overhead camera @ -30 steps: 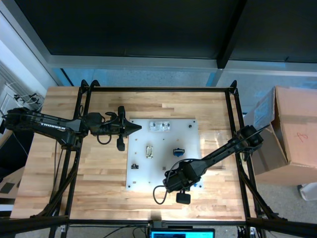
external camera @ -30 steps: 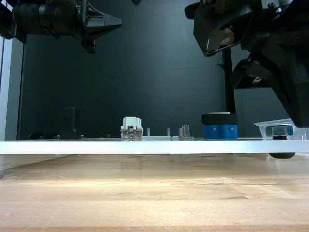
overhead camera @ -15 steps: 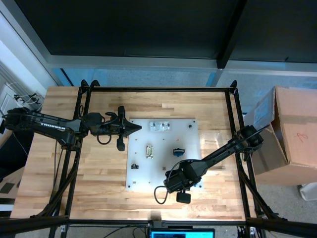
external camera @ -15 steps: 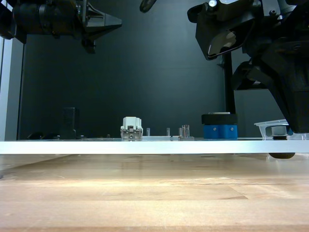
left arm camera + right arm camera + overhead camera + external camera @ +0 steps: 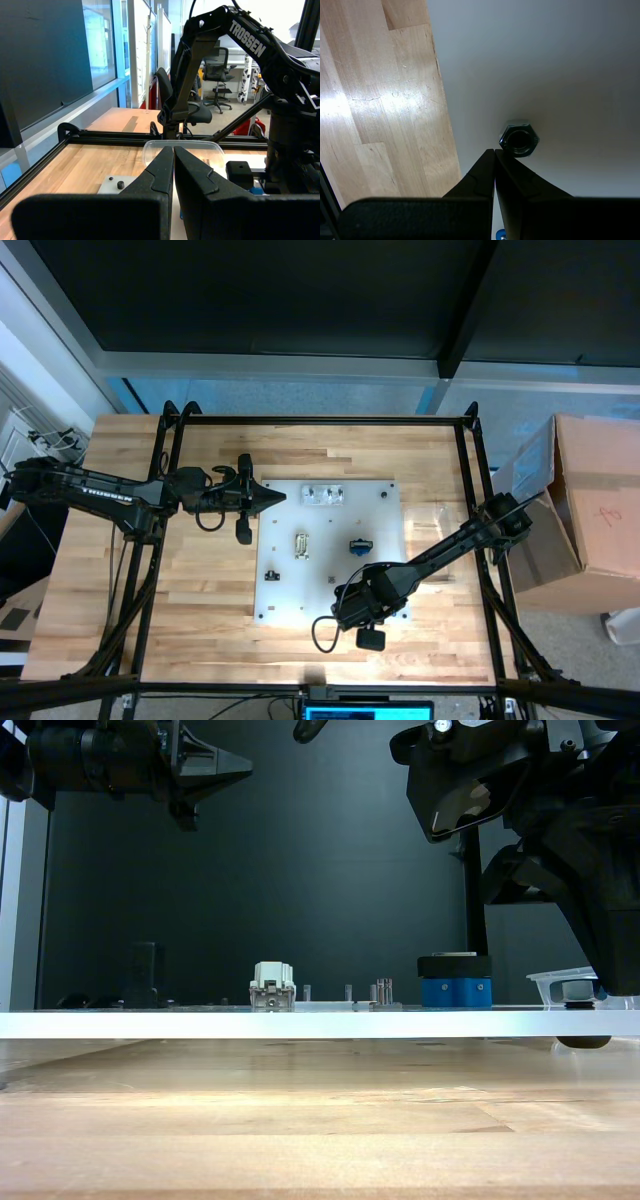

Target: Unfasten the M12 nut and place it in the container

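Nut (image 5: 519, 138) sits on its stud (image 5: 575, 1005) at the board's (image 5: 300, 585) near right edge, nothing gripping it! Right end effector (image 5: 494, 150) hangs above, fingers pinched together on nothing, just beside it, lining up, I'd guess. Left end effector (image 5: 275, 497), narrow too, hovers far left, out of the way.

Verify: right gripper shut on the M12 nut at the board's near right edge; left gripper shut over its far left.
Wrong: the right gripper is shut on nothing; the M12 nut sits on its stud past its tips, per the right wrist view; left gripper shut over the far left, yes.
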### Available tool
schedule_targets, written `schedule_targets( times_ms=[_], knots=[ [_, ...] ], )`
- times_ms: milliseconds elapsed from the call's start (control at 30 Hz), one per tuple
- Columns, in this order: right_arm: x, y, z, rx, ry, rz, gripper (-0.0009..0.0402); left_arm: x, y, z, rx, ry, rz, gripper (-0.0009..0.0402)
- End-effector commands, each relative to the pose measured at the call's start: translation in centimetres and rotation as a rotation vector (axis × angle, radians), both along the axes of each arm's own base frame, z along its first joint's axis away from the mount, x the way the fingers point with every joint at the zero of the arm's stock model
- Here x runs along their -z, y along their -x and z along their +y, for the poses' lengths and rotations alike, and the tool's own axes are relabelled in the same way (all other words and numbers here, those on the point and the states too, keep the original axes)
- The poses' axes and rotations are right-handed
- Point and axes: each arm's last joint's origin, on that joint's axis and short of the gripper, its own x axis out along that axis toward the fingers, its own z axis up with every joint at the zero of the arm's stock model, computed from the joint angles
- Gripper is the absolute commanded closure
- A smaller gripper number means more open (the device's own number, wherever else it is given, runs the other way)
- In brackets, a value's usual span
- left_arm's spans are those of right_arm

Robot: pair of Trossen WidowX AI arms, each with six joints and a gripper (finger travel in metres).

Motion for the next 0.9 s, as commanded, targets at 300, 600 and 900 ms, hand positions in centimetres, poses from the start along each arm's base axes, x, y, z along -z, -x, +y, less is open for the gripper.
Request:
schedule_targets(
  times_ms=[300,600,900],
  knots=[
    [-2.2,1.2,-1.3,0.068,0.258,-0.016,0.0393,0.0,0.0,0.0,0.0,0.0,0.001,0.0393],
    [-3.0,1.4,-0.8,0.057,0.087,0.016,0.0393,0.0,0.0,0.0,0.0,0.0,0.003,0.0393],
    [-2.2,0.4,0.2,0.016,-0.08,0.01,0.0393,0.0,0.0,0.0,0.0,0.0,0.004,0.0393]
  ],
)
